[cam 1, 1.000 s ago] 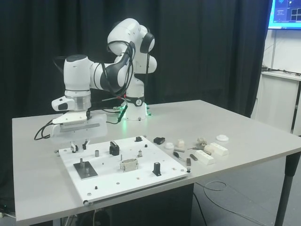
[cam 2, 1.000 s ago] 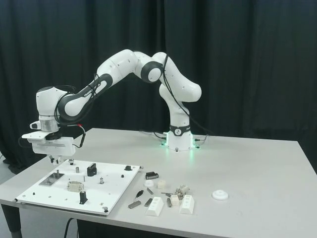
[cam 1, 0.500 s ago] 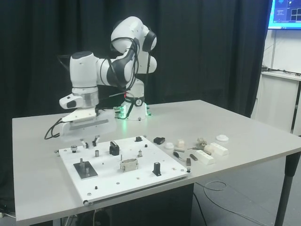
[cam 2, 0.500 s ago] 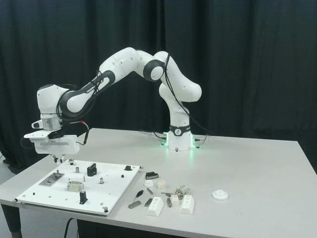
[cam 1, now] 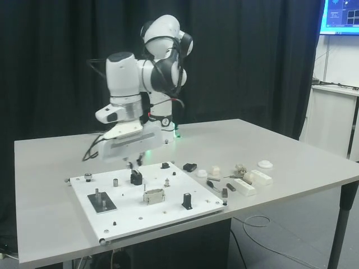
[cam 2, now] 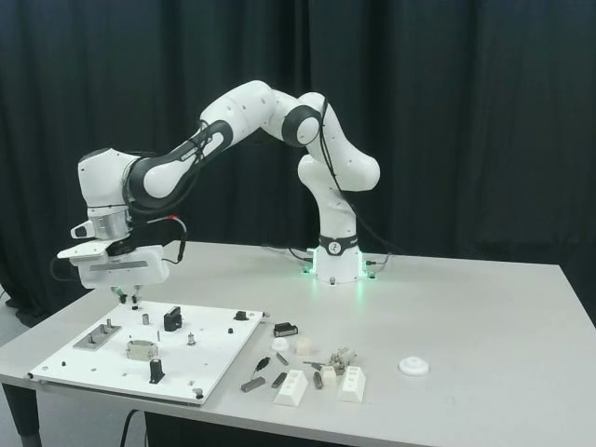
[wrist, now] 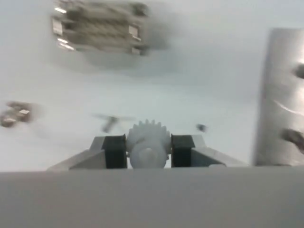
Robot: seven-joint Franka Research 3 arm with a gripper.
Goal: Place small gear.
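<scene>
End effector [wrist: 148,151] grips the small white toothed gear [wrist: 147,142] between its black fingertips [wrist: 115,151], above the white assembly board [cam 1: 168,216] on the grey bench [cam 1: 291,151].

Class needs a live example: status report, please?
Gripper shut on small gear. Hovering above white board. Nothing blocking below.

The white arm rises from its base near the table's back edge, folds over at the elbow and reaches down over the white board's back half. The wrist points straight down. The gripper [wrist: 148,151] [cam 1: 134,165] [cam 2: 126,298] has its two black fingers [wrist: 115,151] clamped on the small gear [wrist: 147,142].
</scene>
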